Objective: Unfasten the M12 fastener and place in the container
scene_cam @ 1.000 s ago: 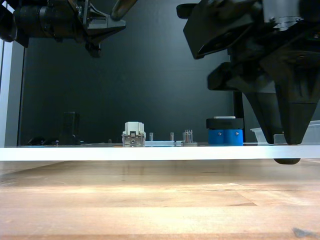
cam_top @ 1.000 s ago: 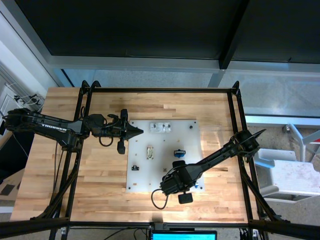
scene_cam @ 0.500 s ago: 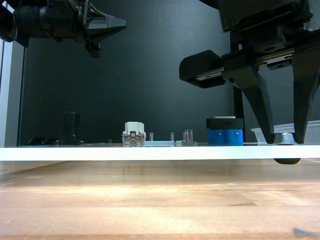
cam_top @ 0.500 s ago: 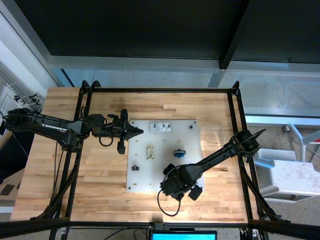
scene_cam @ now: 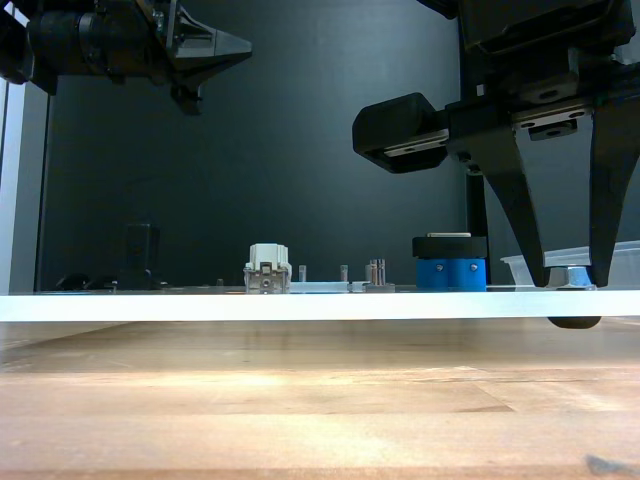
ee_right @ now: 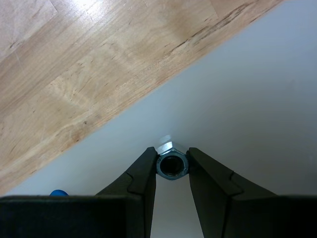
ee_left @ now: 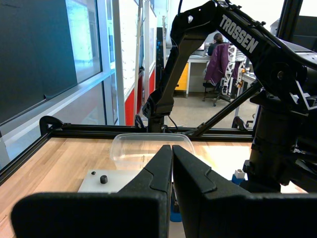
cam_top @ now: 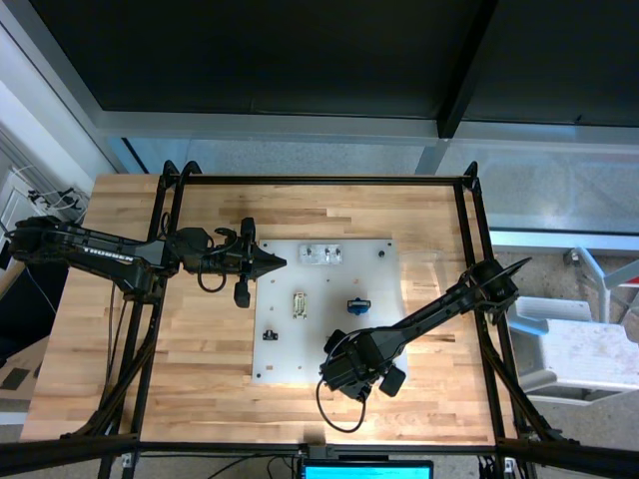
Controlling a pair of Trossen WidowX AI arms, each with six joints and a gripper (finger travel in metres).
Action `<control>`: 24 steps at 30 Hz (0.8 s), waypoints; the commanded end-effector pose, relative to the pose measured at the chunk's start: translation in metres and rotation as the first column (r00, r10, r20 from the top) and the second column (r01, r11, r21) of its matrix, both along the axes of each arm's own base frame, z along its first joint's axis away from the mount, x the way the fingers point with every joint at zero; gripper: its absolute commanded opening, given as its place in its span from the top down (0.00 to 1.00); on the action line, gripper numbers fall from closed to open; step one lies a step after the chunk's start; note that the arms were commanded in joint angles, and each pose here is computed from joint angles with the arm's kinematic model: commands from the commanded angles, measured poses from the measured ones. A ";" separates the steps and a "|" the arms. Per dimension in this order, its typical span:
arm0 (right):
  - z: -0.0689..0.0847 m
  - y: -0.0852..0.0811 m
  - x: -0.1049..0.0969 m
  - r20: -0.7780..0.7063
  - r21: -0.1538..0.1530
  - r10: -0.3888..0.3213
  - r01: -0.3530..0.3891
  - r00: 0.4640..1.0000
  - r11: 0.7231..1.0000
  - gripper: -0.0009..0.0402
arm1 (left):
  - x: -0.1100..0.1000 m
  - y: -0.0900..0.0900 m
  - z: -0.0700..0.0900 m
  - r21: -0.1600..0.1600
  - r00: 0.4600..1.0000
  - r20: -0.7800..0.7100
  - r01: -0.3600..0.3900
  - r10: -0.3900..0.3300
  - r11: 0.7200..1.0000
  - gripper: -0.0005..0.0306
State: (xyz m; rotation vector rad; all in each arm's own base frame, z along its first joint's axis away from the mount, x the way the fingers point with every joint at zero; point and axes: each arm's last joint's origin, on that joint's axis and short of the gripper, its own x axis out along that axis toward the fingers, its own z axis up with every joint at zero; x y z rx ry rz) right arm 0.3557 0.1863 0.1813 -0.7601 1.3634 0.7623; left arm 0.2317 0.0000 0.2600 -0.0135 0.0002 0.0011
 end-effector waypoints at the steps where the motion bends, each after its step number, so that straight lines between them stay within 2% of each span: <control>1: 0.001 0.001 0.001 0.010 0.004 0.003 -0.003 1.000 1.000 0.89 | 0.000 0.000 0.000 0.000 1.000 0.000 0.000 0.000 1.000 0.98; 12: 0.001 0.002 0.000 0.010 0.002 0.007 -0.007 1.000 1.000 0.54 | 0.000 0.000 0.000 0.000 1.000 0.000 0.000 0.000 1.000 0.98; 18: 0.008 0.002 -0.002 0.019 0.013 -0.002 0.002 1.000 1.000 0.45 | 0.000 0.000 0.000 0.000 1.000 0.000 0.000 0.000 1.000 0.98; 20: 0.014 0.001 -0.004 0.029 0.024 -0.056 0.055 0.998 0.998 0.45 | 0.000 0.000 0.000 0.000 1.000 0.000 0.000 0.000 1.000 0.98; 22: 0.022 0.000 -0.006 0.039 0.042 -0.157 0.155 0.987 0.987 0.46 | 0.000 0.000 0.000 0.000 1.000 0.000 0.000 0.000 1.000 0.98; 23: 0.026 0.000 -0.006 0.042 0.057 -0.235 0.232 0.971 0.971 0.47 | 0.000 0.000 0.000 0.000 1.000 0.000 0.000 0.000 1.000 0.98; 24: 0.029 0.000 -0.007 0.038 0.072 -0.328 0.325 0.944 0.943 0.49 | 0.000 0.000 0.000 0.000 1.000 0.000 0.000 0.000 1.000 0.98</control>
